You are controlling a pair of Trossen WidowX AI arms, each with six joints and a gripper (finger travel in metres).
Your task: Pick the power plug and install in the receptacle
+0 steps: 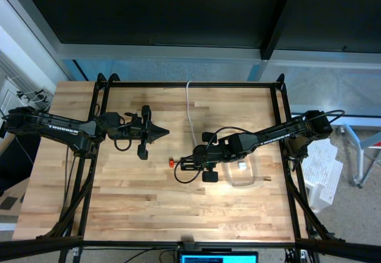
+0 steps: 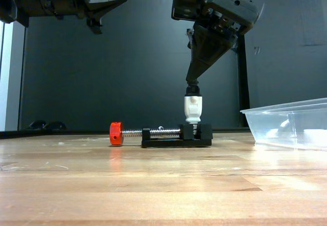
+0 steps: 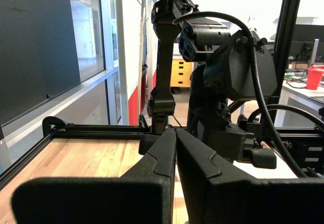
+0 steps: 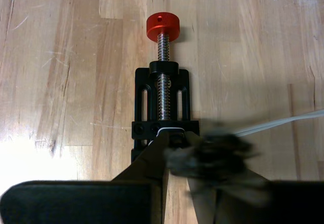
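Note:
The receptacle [image 2: 192, 109] is a small white socket standing upright in a black vise [image 2: 176, 135] with an orange-red knob [image 2: 116, 133]. Its white cord [image 1: 191, 111] runs toward the table's far edge. My right gripper [image 2: 192, 84] points straight down over it, shut on the tiny black power plug [image 2: 192, 89], which sits right on the socket's top. The right wrist view shows the vise [image 4: 162, 117], the knob [image 4: 163, 26] and the blurred plug [image 4: 202, 155] between the fingers. My left gripper [image 1: 161, 132] hangs shut and empty, high over the table's left half.
A clear oblong plastic tray [image 1: 241, 174] with a small white bit inside lies just right of the vise, also seen in the low view as the tray [image 2: 291, 123]. A black frame borders the wooden table [image 1: 119, 203].

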